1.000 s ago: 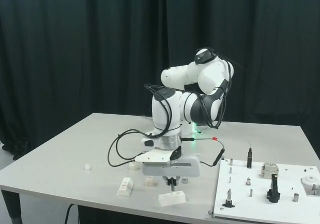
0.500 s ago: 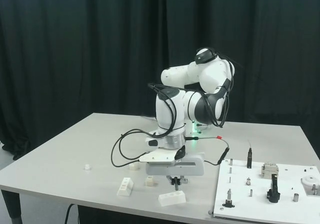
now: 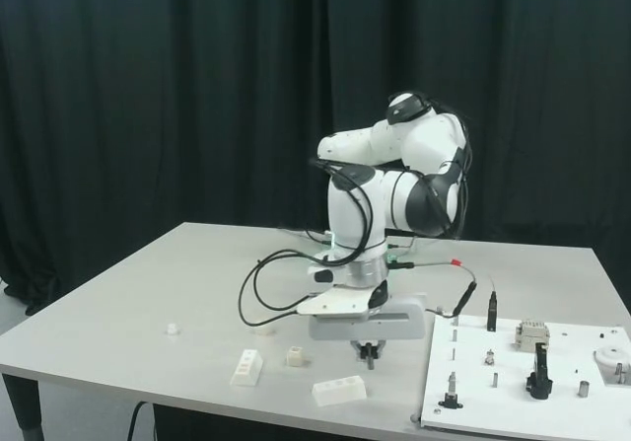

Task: Insert round peg 3.

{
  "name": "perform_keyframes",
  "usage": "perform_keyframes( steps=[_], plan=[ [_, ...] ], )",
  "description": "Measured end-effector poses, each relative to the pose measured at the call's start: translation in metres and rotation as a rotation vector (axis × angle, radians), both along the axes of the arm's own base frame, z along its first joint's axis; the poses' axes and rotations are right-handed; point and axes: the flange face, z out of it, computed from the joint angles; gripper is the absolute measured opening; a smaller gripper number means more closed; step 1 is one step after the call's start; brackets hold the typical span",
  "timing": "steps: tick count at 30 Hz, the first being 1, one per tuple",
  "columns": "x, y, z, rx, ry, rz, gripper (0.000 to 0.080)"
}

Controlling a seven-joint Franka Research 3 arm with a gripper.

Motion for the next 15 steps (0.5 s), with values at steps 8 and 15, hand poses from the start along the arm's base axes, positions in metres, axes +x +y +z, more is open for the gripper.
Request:
perform_keyframes(
  steps=[8,15],
  plan=[
    [-0.002,0.029,0.014,0.009,0.008,0.017,0.0113],
    [-0.004,0.06,0.03,0.024,0.0,0.073,0.0113]
  ],
)
